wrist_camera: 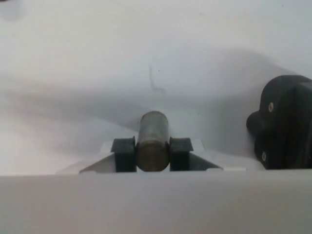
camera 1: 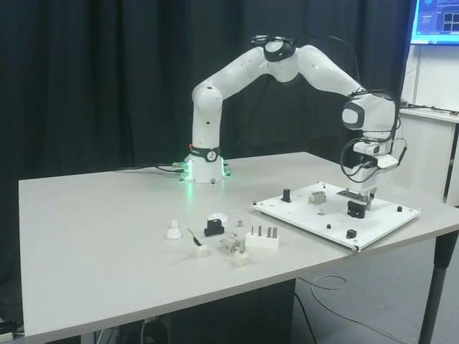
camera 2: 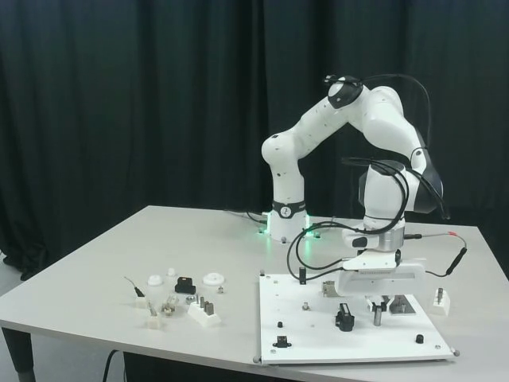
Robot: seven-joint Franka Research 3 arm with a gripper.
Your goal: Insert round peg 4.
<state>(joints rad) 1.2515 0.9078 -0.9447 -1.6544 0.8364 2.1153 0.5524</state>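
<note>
White board surface point(wrist_camera: 97, 73) fills the wrist view; the gripper point(wrist_camera: 152, 153) is clamped on a dull grey round peg point(wrist_camera: 152, 139), a black fixture point(wrist_camera: 285, 129) nearby. Both room views show the peg point(camera 2: 377, 316) hanging just above the white board point(camera 1: 387, 222) on the grey table point(camera 1: 93, 236).

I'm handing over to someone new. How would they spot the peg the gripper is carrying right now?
Find the white board at the table's edge, then the gripper hanging over it. Clamped upright between its black fingers is the round peg, a short plain metal cylinder, unlike the black fixture beside it.
</note>
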